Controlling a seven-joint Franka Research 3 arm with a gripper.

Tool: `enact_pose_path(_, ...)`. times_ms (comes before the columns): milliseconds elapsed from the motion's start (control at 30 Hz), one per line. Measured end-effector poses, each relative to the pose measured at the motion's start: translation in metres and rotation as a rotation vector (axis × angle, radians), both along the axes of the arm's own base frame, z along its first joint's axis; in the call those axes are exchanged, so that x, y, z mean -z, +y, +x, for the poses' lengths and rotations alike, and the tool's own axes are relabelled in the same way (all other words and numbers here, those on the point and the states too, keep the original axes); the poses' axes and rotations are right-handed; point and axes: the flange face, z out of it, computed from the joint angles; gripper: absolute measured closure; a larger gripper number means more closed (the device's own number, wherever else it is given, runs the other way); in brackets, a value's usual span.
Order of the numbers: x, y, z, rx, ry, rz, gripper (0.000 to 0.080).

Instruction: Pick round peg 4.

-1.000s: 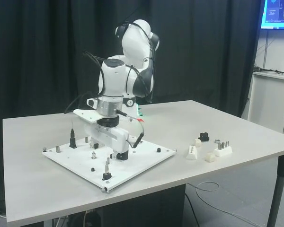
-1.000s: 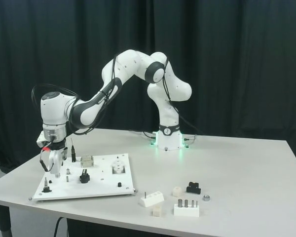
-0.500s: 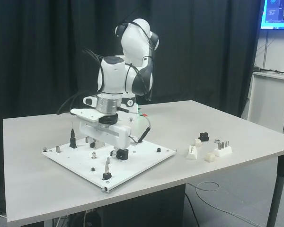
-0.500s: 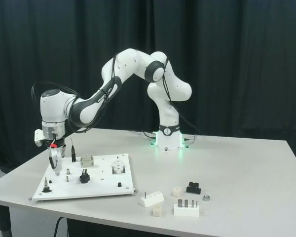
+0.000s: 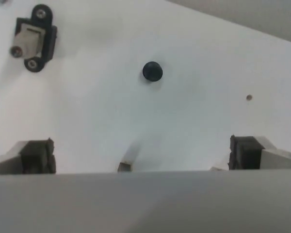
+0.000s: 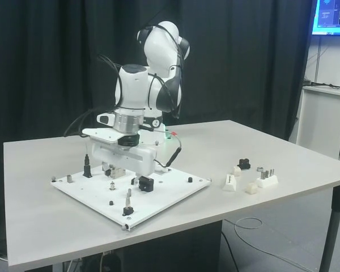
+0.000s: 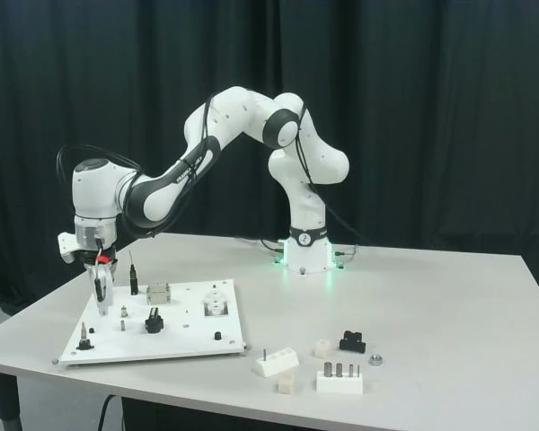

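Note:
My gripper hangs over the white board, open, with the black pads far apart and nothing held between them. The grey top of a small round peg shows between the fingers, standing on the board below. In the room views the gripper hovers above the board's left part, among several short upright pegs. One grey peg on a black base stands near the board's front corner. I cannot tell which peg is number 4.
On the board are a black-framed connector, a black knob, a black block and a tall thin black peg. Right of the board lie white holders with pegs and a small black part.
The gripper has risen from just above the board and now hangs higher over it. The objects on the board have not moved.

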Motion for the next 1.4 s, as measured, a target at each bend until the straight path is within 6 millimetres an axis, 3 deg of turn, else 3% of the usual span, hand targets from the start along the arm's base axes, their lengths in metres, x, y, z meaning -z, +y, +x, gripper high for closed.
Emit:
enact_pose_path(967, -0.011, 0.008, 0.004, -0.013, -0.018, 0.014, 0.0003)
enact_pose_path(1200, -0.012, 0.026, 0.008, -0.027, -0.023, 0.048, 0.0003)
enact_pose_path(1400, -0.012, 0.054, 0.015, -0.04, -0.028, 0.09, 0.0003)
